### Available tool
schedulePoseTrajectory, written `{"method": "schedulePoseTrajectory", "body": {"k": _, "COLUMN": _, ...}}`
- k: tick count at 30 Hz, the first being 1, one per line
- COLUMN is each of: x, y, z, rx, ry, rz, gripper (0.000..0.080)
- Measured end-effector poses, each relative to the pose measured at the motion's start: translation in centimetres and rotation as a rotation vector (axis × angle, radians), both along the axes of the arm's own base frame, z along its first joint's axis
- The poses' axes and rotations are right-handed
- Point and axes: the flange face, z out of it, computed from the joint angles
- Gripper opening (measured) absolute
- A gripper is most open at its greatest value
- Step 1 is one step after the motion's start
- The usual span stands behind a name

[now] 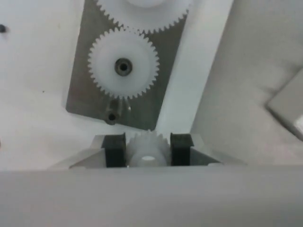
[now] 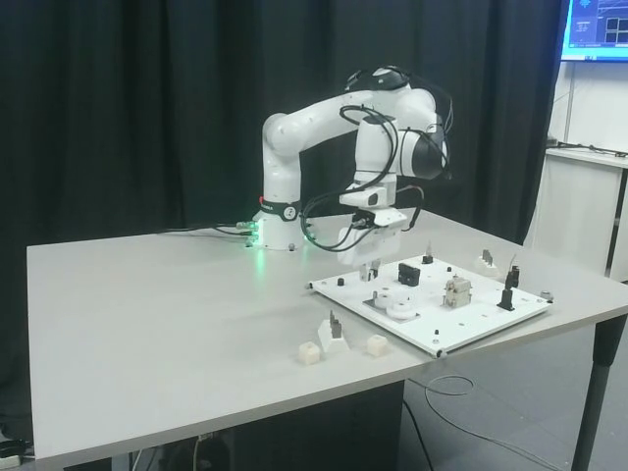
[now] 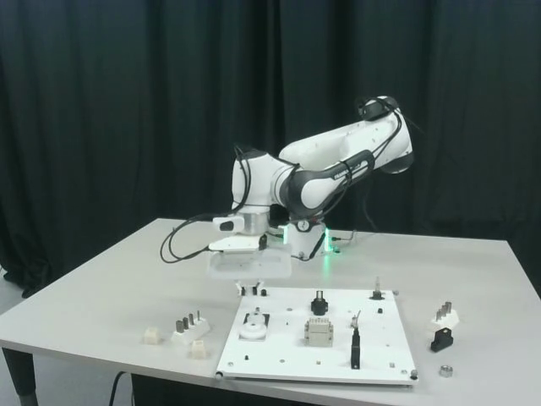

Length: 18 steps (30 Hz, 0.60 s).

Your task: Insert small gear.

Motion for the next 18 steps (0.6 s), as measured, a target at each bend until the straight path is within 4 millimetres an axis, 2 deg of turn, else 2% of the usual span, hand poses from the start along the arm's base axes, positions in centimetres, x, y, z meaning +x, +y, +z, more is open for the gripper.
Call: {"method": "schedulePoseTrajectory", "body": {"k": 18, "x": -0.1, "y": 0.9, "z": -1.9, "rx": 0.030, "ry": 0.009, "rz": 0.027, "gripper": 0.0196}}
